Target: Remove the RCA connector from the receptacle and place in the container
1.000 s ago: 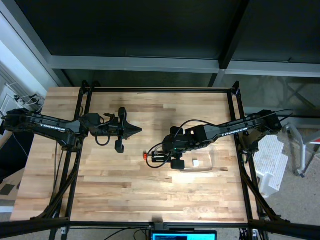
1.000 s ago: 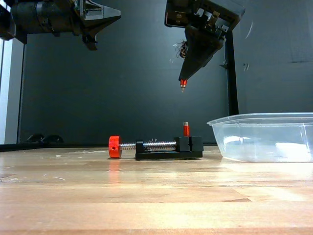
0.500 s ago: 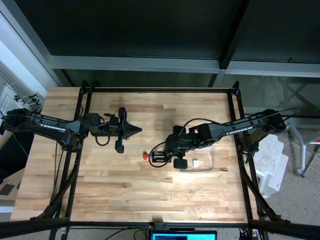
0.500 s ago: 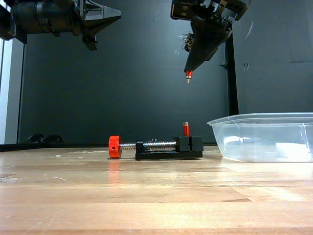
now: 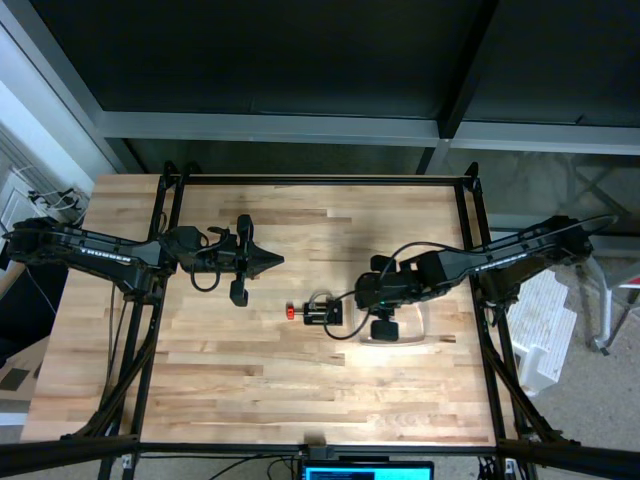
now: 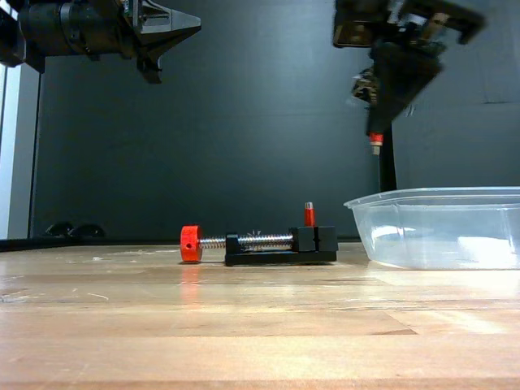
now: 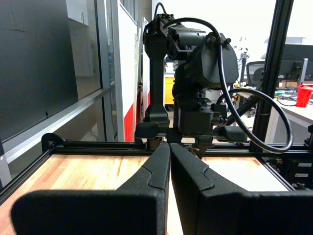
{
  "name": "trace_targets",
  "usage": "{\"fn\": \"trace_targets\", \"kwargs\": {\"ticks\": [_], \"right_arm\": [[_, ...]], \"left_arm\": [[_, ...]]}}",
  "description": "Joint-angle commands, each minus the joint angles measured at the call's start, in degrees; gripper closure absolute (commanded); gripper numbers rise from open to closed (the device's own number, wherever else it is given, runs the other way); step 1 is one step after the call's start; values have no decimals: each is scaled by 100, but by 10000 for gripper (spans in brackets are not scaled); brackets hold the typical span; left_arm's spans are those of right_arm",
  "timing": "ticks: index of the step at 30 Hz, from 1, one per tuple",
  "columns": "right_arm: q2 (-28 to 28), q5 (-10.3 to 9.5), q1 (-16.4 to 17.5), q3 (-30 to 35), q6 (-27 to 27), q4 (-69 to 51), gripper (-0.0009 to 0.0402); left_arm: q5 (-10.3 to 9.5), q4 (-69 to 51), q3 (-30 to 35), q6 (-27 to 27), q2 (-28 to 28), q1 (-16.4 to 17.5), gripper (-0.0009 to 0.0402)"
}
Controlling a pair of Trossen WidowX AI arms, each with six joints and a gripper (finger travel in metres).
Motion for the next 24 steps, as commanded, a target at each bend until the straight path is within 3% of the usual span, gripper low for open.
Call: {"fn": "trace_targets", "kwargs": {"ticks": [1,14,24], "right_arm": [[-138,4,85,-221,81,-160,393],[-323,0,496,-916,531,-791,393],[-323,-17,535,-1182,726,-833,384]], "left_arm": [[2,2,2,0,0,2,393],[2,2,2,0,0,0,393],[2,2,2,0,0,0,393]]}}
